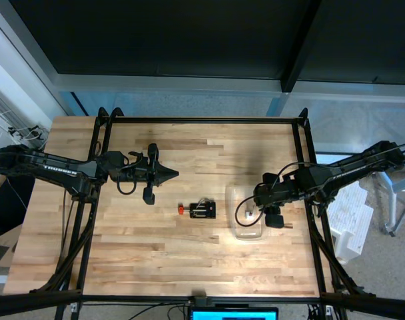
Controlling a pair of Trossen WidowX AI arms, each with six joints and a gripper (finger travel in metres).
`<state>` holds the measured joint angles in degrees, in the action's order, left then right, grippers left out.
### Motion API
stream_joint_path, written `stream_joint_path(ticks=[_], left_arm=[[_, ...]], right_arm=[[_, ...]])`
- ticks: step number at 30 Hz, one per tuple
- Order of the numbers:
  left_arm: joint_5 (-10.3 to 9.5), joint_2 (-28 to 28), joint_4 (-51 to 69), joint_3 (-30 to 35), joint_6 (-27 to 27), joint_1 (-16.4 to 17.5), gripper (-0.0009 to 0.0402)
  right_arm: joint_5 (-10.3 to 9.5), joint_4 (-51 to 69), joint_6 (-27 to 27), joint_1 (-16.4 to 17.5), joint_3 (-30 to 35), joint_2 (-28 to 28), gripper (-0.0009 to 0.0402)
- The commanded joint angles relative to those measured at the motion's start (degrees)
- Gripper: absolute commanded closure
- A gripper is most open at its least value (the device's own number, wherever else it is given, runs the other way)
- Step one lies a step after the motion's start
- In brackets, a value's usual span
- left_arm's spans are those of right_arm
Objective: Pick the RCA connector and install on taskboard
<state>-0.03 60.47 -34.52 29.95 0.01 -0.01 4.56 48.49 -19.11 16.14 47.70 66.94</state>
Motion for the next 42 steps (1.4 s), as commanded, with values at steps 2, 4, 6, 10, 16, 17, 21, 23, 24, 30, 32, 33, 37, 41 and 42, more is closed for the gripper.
stream_joint_path(ticks=[2,4,6,10,16,17,21,23,24,30,32,33,37,41,42], left_arm=[[0.00,0.02,-0.02,0.00,-0.02,0.00,0.0393],[0.00,0.00,-0.02,0.00,-0.02,0.00,0.0393],[0.00,0.00,-0.02,0.00,-0.02,0.00,0.0393],[0.00,0.00,-0.02,0.00,-0.02,0.00,0.0393],[0.00,0.02,-0.02,0.00,-0.02,0.00,0.0393],[0.00,0.00,-0.02,0.00,-0.02,0.00,0.0393],[0.00,0.00,-0.02,0.00,-0.02,0.00,0.0393],[0.00,0.00,-0.02,0.00,-0.02,0.00,0.0393],[0.00,0.00,-0.02,0.00,-0.02,0.00,0.0393],[0.00,0.00,-0.02,0.00,-0.02,0.02,0.0393],[0.00,0.00,-0.02,0.00,-0.02,0.00,0.0393],[0.00,0.00,-0.02,0.00,-0.02,0.02,0.0393],[0.00,0.02,-0.02,0.00,-0.02,0.02,0.0393],[0.00,0.00,-0.02,0.00,-0.02,0.02,0.0393],[0.00,0.00,-0.02,0.00,-0.02,0.00,0.0393]], right_arm=[[-0.04,-0.92,0.02,0.09,-0.37,1.84,0.0258],[-0.04,-1.55,0.07,0.13,-0.37,2.75,0.0258],[-0.02,-2.21,0.09,0.28,-0.39,3.67,0.0258],[0.39,-3.39,0.15,0.52,-0.44,4.98,0.0258],[0.39,-6.01,0.09,0.70,-1.51,6.60,0.0258],[0.39,-6.54,0.09,0.76,-1.73,6.80,0.0258],[0.39,-9.31,0.15,0.87,-2.78,7.76,0.0258],[0.39,-10.36,0.17,0.90,-3.37,8.22,0.0258],[0.39,-10.88,0.20,0.90,-3.63,8.37,0.0258],[0.39,-12.90,0.52,1.03,-4.31,9.18,0.0258],[0.39,-13.29,0.55,1.09,-4.50,9.53,0.0258],[0.39,-13.49,0.55,1.14,-4.57,9.75,0.0258],[0.39,-14.12,0.57,1.40,-4.66,10.45,0.0258],[0.39,-15.43,0.55,1.55,-5.51,10.45,0.0258],[0.39,-15.72,0.52,1.55,-5.73,10.45,0.0258]])
